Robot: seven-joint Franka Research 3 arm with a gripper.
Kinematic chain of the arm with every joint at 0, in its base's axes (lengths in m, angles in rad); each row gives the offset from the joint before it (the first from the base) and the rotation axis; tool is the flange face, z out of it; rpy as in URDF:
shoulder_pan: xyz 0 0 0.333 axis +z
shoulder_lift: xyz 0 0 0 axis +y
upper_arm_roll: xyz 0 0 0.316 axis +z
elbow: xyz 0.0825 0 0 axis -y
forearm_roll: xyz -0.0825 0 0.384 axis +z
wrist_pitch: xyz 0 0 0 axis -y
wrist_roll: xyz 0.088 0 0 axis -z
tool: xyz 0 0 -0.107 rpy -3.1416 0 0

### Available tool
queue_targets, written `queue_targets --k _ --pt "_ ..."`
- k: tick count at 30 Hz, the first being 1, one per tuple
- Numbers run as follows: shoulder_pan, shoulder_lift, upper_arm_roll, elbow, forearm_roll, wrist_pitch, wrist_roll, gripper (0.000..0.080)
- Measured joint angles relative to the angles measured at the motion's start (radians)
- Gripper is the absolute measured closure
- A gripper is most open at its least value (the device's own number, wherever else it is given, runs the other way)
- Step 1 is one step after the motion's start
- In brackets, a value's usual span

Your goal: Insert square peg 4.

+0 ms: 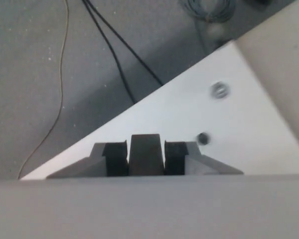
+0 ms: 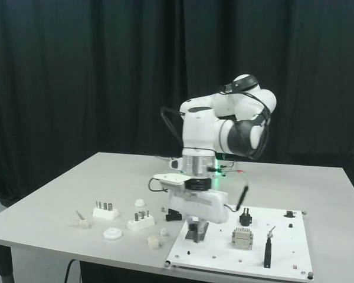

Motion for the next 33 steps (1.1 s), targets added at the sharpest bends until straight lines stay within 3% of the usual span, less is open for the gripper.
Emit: queue_targets --k 13,24,33 --pt "0.031 -0.002 0.033 0.114 -0.069 0.002 0.043 0.0647" --pt "0.06 -0.002 0.046 0.196 -0.152 0.015 0.057 0.0647" --pt "0.064 -0.002 0.074 0.263 -0.205 0.031 -0.021 0.0647"
